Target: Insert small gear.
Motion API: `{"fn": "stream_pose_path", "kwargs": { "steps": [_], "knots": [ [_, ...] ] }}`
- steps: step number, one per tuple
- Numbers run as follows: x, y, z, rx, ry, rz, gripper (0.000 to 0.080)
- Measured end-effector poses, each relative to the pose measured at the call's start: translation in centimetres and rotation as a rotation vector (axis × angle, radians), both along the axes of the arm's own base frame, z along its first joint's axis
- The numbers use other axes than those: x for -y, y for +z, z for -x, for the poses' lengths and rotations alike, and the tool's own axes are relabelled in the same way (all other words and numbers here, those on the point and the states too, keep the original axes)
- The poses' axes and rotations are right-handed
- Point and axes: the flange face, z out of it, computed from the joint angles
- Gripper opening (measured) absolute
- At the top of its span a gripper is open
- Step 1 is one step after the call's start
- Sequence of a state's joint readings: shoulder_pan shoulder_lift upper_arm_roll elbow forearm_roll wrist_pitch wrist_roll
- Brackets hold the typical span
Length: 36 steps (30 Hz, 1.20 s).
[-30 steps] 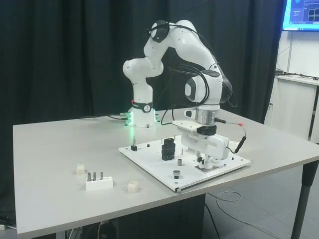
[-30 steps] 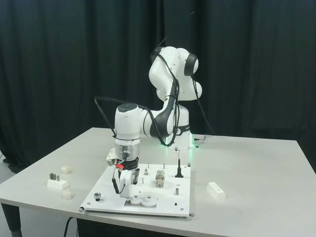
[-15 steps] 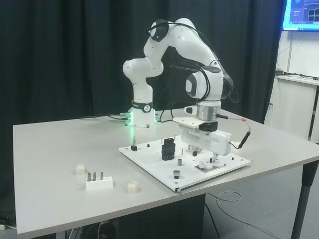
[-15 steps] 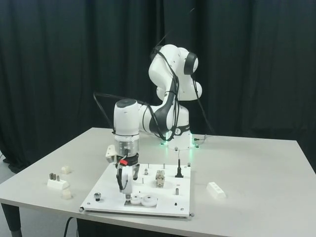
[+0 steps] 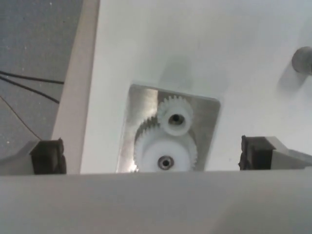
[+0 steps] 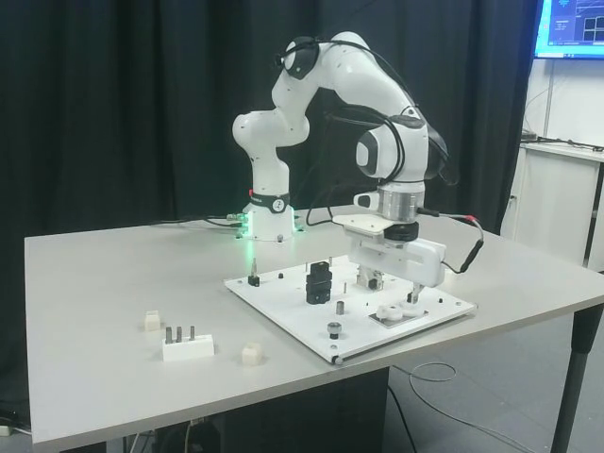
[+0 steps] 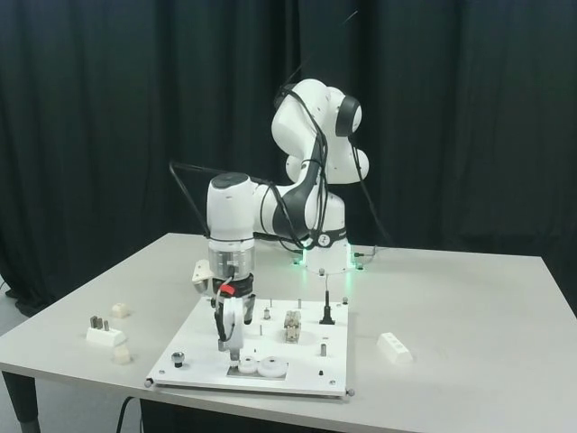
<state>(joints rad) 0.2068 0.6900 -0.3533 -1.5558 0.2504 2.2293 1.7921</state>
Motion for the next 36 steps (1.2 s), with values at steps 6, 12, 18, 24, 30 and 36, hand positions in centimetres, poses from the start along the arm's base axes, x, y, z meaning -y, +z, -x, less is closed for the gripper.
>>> {"fn": "stream_pose_path", "kwargs": {
  "steps": [6,12,18,24,30,36],
  "knots": [
    [-0.2,-0.3,-0.6,0.007,0.014,0.006,0.08],
    [-0.3,-0.9,-1.3,0.016,0.021,0.015,0.08],
    [-0.3,-1.4,-1.8,0.019,0.023,0.017,0.08],
    [-0.3,-1.9,-2.0,0.018,0.024,0.011,0.08],
    [-0.3,-2.3,-2.1,0.015,0.024,0.009,0.08],
    [-0.4,-2.8,-2.1,0.012,0.024,0.009,0.08]
  ]
}}
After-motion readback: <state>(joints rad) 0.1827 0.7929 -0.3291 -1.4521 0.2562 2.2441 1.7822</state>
